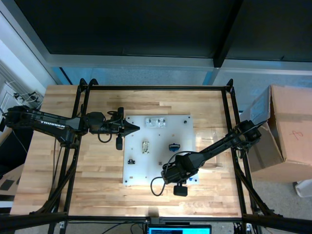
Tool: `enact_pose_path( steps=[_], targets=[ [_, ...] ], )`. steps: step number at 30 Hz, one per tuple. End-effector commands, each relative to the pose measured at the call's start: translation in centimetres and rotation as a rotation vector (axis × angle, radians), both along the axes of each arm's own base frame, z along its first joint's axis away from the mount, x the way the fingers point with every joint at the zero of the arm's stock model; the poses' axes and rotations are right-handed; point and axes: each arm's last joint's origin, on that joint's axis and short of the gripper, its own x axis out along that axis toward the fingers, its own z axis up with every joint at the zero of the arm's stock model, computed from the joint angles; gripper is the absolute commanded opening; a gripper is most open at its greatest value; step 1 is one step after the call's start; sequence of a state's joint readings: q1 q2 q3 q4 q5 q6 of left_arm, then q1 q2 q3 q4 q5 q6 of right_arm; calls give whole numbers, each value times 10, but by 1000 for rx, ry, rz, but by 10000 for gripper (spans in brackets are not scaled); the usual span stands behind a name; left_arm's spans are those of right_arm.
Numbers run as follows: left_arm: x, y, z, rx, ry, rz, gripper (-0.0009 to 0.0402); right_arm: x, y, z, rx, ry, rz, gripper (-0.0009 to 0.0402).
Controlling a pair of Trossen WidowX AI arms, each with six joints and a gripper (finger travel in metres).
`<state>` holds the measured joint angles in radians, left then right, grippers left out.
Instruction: Unfasten the M12 nut and place it in the container
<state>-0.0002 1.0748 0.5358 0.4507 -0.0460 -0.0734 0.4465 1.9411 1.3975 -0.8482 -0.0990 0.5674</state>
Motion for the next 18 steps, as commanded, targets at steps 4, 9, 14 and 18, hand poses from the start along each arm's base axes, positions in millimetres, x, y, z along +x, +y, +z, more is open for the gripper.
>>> enact_pose_path(
  steps=[4,9,14,18],
  targets=[
    [0,0,0,0,0,0,0,0,-1,0,-4,1,-4,0],
    [0,0,0,0,0,0,0,-5,-11,7,-208,-39,-99,0],
    [0,0,0,0,0,0,0,-10,-14,17,-237,-18,-134,0],
    [0,0,0,0,0,0,0,-12,-13,21,-184,11,-117,0]
  ],
)
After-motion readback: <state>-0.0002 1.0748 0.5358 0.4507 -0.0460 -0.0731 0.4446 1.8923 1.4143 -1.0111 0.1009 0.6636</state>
